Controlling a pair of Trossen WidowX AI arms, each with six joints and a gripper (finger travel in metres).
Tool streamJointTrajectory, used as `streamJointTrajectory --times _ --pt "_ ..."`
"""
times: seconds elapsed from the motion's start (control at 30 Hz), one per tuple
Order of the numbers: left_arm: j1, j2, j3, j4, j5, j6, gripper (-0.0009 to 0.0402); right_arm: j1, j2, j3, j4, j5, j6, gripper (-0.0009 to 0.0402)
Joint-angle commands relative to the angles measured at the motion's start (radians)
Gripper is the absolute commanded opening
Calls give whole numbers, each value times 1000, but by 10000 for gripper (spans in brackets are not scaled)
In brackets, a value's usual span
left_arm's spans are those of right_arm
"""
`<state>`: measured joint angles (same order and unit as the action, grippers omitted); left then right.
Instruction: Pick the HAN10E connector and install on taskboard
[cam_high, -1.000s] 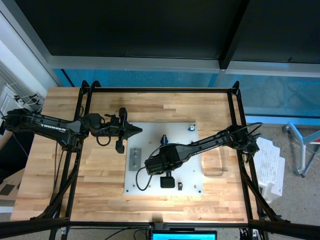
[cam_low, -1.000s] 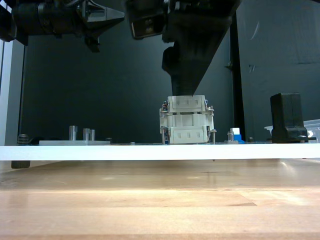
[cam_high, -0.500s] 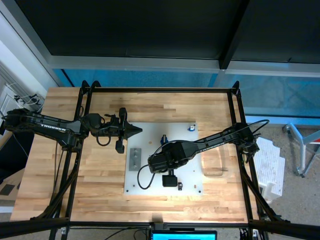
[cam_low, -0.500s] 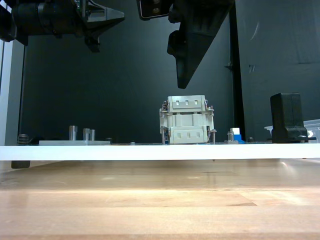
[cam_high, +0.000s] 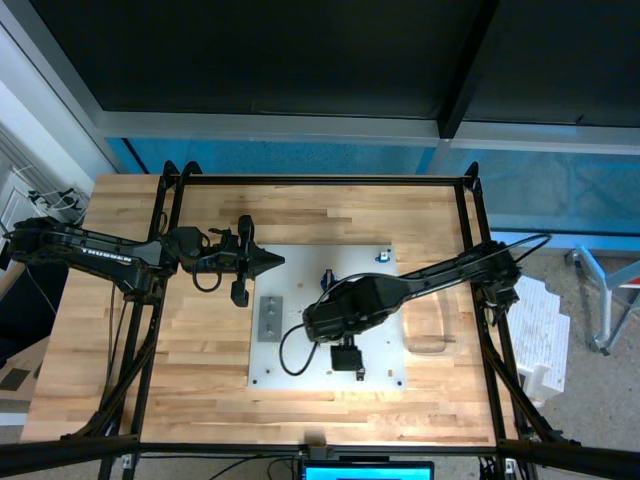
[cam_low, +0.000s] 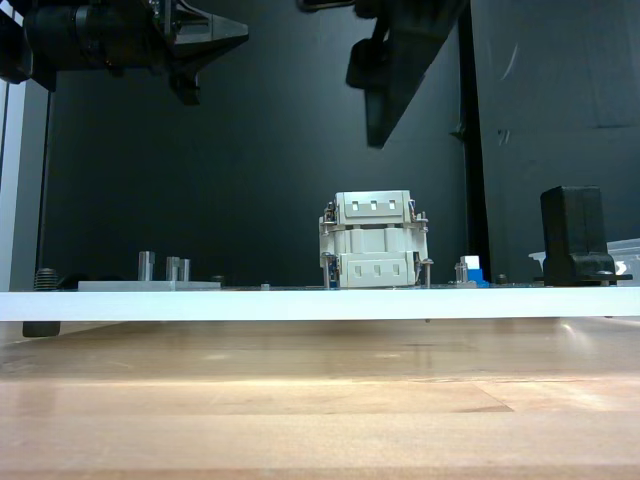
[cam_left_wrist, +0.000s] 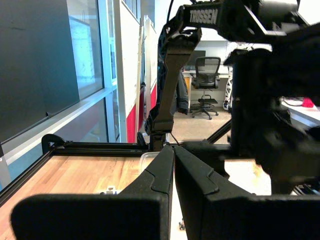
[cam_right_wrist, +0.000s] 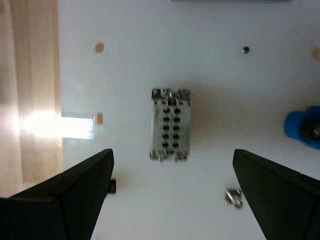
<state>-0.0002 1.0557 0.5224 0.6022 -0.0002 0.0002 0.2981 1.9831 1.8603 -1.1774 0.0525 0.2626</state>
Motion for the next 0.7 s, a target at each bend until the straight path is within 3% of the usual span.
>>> streamJointTrajectory --times 0.03,0.4,0.7 --pt "0 0 0 0 0 0 1 -13 -55 -50 2 8 -23 328" --pt "0 0 0 0 0 0 1 -118 -266 -256 123 8 -79 305" --pt "0 0 0 0 0 0 1 -214 -423 -397 358 11 -148 256"
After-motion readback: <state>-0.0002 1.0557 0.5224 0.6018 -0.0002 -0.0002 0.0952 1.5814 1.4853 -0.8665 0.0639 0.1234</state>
